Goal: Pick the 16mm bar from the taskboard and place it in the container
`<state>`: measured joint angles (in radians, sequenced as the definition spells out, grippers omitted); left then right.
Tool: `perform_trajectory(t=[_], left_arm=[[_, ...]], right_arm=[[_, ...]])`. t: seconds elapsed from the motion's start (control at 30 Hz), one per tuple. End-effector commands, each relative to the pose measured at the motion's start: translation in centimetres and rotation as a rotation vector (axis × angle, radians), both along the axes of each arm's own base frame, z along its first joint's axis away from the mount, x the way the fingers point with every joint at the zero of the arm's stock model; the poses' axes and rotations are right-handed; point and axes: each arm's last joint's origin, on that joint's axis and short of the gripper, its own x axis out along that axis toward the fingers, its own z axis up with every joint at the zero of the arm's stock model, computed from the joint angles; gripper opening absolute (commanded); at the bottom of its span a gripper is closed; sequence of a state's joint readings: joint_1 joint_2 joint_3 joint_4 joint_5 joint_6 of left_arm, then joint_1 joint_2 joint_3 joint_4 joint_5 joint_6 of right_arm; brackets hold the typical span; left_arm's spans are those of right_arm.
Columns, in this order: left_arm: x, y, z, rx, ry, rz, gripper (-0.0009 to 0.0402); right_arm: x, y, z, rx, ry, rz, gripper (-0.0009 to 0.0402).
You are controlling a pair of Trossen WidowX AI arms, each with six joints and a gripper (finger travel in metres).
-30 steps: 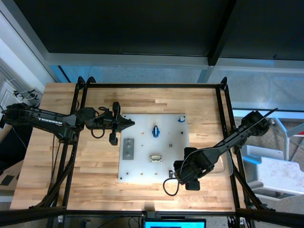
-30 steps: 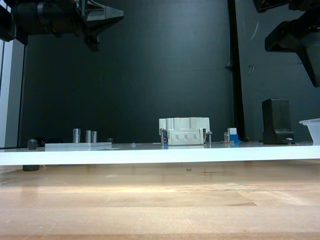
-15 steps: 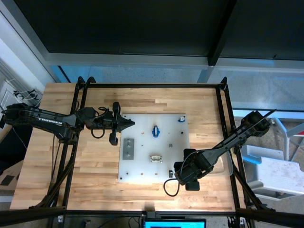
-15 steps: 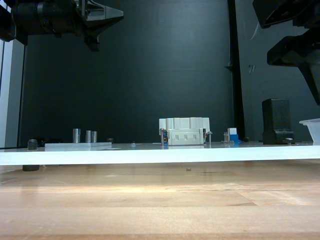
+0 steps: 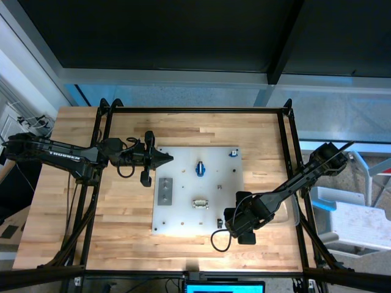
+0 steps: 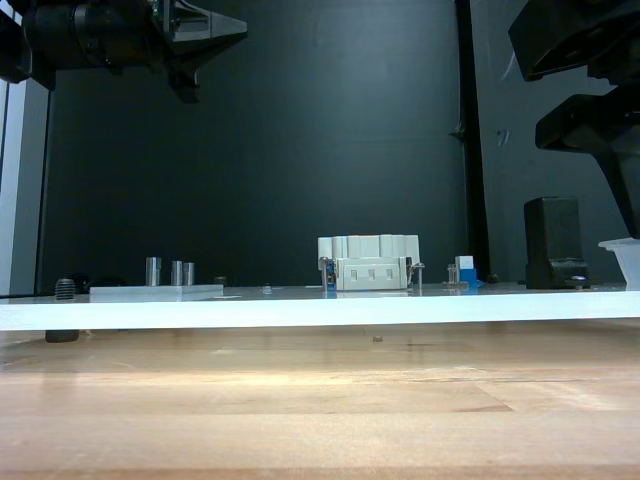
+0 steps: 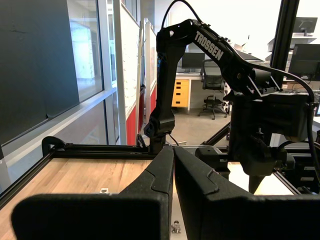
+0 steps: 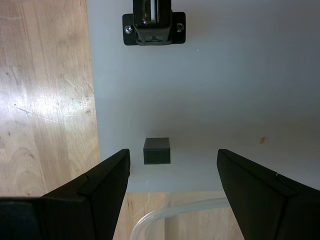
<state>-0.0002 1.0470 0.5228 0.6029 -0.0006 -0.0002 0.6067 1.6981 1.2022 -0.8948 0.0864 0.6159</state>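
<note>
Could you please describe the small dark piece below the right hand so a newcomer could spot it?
Find the white taskboard; its near-right corner, beside the clear container, lies under the open right hand, while the shut left hand hovers over the far-left corner. Between the right fingers sits the dark square block, plain and smaller than the screwed black bracket nearby.

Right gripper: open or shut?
Open. The right gripper holds its fingers wide apart above the taskboard. Left gripper, shut, hovers over its far left corner.
</note>
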Motion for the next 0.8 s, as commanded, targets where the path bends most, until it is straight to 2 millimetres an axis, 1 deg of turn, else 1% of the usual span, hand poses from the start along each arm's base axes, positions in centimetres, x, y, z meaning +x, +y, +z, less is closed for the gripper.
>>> perform_trajectory(t=[0.03,0.13,0.33,0.53,0.63,0.8], left_arm=[[0.0,0.0,0.0,0.000,0.000,0.000,0.0000],[0.0,0.0,0.0,0.000,0.000,0.000,0.0000],[0.0,0.0,0.0,0.000,0.000,0.000,0.0000],[0.0,0.0,0.0,0.000,0.000,0.000,0.0000],[0.0,0.0,0.0,0.000,0.000,0.000,0.0000],[0.0,0.0,0.0,0.000,0.000,0.000,0.0000]], right_arm=[[0.1,0.1,-0.5,-0.009,0.013,0.001,0.0243],[0.2,0.3,-0.9,-0.012,0.018,0.005,0.0243],[0.2,0.4,-0.9,-0.009,0.013,0.006,0.0243],[0.4,0.6,-1.7,-0.021,0.029,0.013,0.0243],[0.4,0.7,-1.7,-0.020,0.026,0.020,0.0243],[0.4,0.7,-1.8,-0.021,0.025,0.030,0.0228]])
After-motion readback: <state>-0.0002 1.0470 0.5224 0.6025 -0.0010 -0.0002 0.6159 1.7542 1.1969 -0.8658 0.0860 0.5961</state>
